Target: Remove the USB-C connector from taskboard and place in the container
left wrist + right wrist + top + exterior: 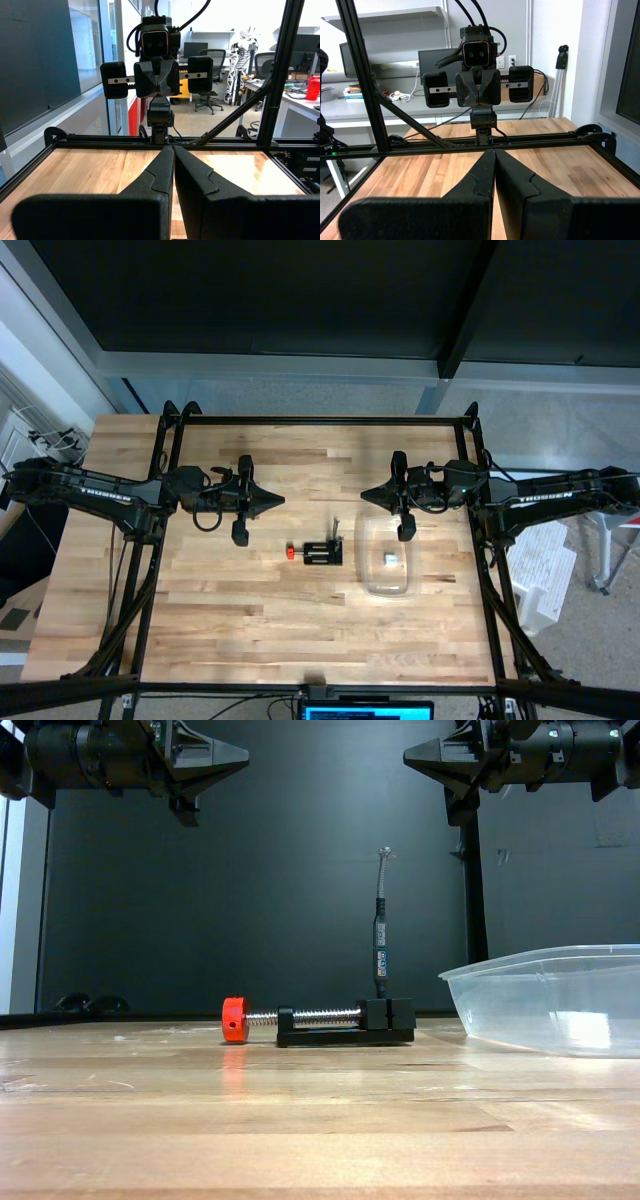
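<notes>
Task not yet begun: the connector (pixel 381 945) stands upright, clamped in the taskboard (pixel 345 1025), with the container (pixel 545 1000) just right of it. The left gripper (pixel 278 500) and right gripper (pixel 364 496) hang high to either side of the taskboard, both pinched closed and empty. Pulling the connector out and dropping it in the container both remain. In view: one connector, one taskboard, one container holding one white block (pixel 391 559), two grippers.

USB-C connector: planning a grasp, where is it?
In the low view the USB-C connector stands upright in the taskboard, left of the container; left gripper and right gripper hang shut above, either side.
</notes>
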Robot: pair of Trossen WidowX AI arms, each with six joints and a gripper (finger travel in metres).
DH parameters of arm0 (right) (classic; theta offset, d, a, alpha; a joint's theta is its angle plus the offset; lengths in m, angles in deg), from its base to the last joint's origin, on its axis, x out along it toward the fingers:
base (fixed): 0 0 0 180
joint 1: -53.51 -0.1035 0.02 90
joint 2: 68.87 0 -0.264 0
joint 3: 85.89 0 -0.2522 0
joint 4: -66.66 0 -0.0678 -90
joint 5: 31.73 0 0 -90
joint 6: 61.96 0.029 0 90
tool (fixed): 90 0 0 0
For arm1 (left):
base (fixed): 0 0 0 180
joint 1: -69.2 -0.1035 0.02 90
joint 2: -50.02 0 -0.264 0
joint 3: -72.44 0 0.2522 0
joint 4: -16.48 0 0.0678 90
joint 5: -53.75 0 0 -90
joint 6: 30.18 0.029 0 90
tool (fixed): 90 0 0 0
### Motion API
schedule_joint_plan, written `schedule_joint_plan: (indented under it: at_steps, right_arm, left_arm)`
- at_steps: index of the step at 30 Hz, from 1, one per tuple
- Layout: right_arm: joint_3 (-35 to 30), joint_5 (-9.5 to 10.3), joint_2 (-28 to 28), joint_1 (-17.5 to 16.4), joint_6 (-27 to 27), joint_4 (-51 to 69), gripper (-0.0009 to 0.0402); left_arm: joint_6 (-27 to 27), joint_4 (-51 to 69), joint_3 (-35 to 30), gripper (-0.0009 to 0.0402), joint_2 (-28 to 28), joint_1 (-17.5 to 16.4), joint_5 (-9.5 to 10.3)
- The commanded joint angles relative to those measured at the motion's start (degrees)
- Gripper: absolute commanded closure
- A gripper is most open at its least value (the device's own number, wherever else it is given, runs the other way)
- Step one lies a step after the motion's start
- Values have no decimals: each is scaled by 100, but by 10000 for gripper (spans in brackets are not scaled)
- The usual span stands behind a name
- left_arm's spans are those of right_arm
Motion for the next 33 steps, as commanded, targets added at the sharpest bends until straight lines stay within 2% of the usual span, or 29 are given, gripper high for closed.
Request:
schedule_joint_plan:
  at_steps: [1, 14, 21, 26, 29, 33]
  right_arm:
    - [-2, -4, 2, 0, 2, 2, 393]
    - [-59, 44, 2, -4, 129, 181, 393]
    - [-664, 46, 2, -68, 107, 1989, 393]
    - [-1084, 11, 15, -273, 107, 3200, 393]
    - [-1303, -76, 70, -393, 133, 3794, 393]
    - [-1692, -315, 337, -527, 98, 4690, 393]
  left_arm:
    - [0, -2, 0, 393, 4, -2, -2]
    - [0, -2, 0, 393, 4, 0, -2]
    - [0, -2, 0, 393, 2, 0, -2]
    - [0, -2, 0, 393, 2, -2, -2]
    - [0, -4, 0, 393, 4, -2, -2]
    - [0, -2, 0, 393, 4, -2, -2]
